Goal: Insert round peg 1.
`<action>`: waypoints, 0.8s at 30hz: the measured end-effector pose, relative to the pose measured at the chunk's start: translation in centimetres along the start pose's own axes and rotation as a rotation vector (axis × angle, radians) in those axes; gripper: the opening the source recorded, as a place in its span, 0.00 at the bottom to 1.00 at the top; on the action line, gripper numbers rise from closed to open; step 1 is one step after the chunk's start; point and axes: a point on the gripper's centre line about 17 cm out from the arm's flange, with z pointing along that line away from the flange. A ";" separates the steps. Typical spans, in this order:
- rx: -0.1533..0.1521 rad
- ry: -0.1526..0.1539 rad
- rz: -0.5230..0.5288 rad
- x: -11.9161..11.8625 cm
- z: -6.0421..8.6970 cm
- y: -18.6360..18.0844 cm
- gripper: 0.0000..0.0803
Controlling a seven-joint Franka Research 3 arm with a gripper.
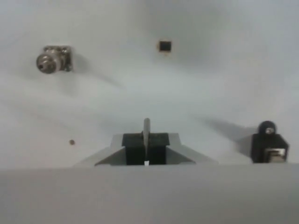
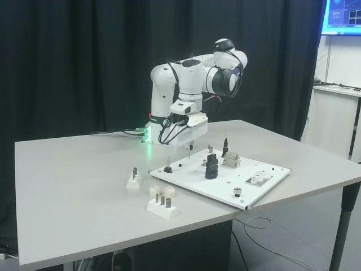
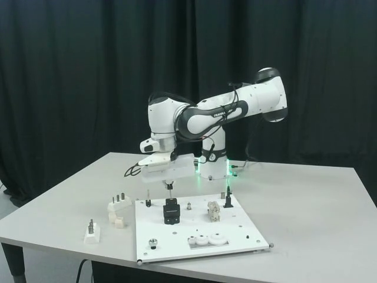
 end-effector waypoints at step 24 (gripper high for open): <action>0.012 0.012 0.003 -1.7 1.5 -2.9 0.02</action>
